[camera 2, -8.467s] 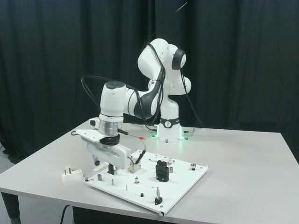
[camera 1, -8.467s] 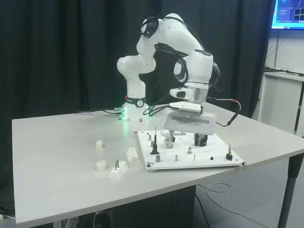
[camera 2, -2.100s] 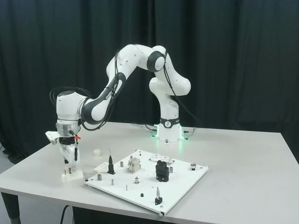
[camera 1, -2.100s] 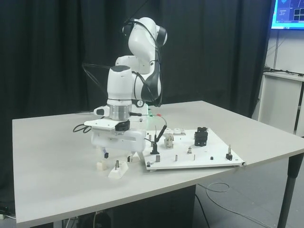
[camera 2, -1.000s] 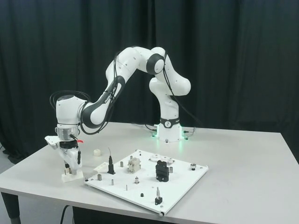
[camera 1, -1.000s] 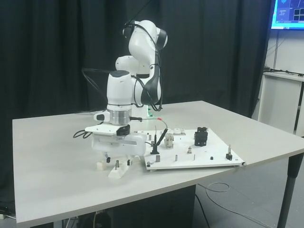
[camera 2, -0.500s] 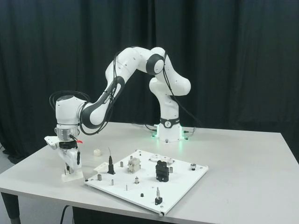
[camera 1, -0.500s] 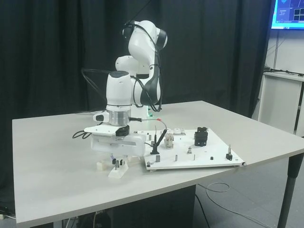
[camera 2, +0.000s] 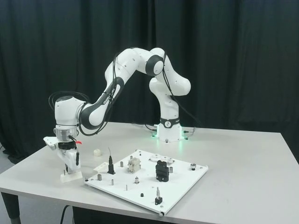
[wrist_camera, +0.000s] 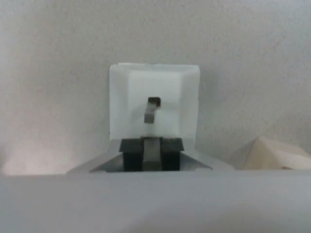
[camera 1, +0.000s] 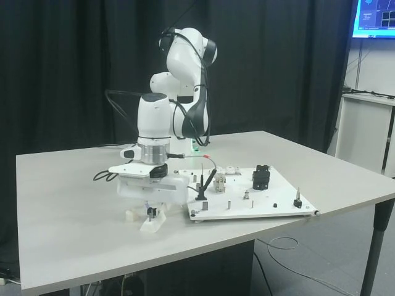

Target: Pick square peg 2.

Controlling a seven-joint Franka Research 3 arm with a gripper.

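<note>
Square peg 2 [wrist_camera: 152, 154] is a thin grey bar standing in a white block holder [wrist_camera: 167, 92] on the grey table, left of the white board. In the wrist view my gripper [wrist_camera: 152, 154] has its black fingers [wrist_camera: 131, 154] pressed against both sides of the peg, shut on it. The peg's lower end meets the hole in the holder's top. In the first room view the gripper [camera 1: 149, 213] is low over the holder [camera 1: 153, 225]. The second room view shows the gripper [camera 2: 67, 168] just above the holder [camera 2: 70, 178].
The white board [camera 1: 262, 208] with several small fixtures and pegs lies to the right of the holder. A small white round piece [camera 1: 130, 214] and a white wedge block [wrist_camera: 272, 153] sit close beside the holder. The arm's base with green lights [camera 2: 169, 133] stands behind.
The arm left the white board, swung over to the holder and came down on it. In the last second the gripper sank slightly lower around the peg.
</note>
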